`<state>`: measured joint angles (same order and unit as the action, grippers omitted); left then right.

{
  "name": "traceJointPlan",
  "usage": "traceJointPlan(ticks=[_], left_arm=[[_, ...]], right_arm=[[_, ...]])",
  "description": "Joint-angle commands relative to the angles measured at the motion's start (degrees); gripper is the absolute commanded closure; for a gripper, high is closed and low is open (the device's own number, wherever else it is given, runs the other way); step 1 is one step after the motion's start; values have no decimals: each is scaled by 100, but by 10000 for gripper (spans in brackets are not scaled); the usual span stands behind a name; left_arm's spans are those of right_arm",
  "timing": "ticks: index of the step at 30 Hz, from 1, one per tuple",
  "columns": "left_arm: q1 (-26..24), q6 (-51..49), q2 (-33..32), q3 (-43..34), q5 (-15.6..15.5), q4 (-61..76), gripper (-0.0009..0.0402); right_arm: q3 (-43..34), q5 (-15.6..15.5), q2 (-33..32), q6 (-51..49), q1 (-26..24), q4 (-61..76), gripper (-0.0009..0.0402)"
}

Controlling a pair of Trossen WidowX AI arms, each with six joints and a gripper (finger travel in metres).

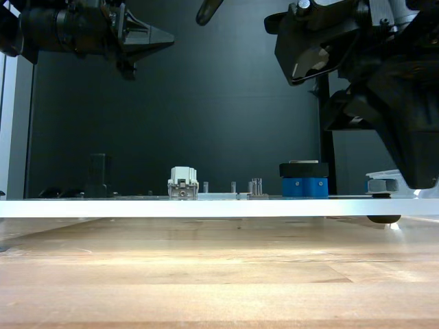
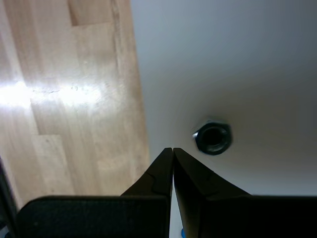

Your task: Unfasten the M12 nut and place it in the container

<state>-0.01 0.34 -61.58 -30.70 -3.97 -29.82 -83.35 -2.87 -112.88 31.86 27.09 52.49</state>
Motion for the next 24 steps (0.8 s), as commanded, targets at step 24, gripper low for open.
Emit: traceJointPlan(ticks=[24], left_arm=[[0,2,-2,-2,2,-2,393]], right_arm=[[-186,-299,81,103,17,334,393]])
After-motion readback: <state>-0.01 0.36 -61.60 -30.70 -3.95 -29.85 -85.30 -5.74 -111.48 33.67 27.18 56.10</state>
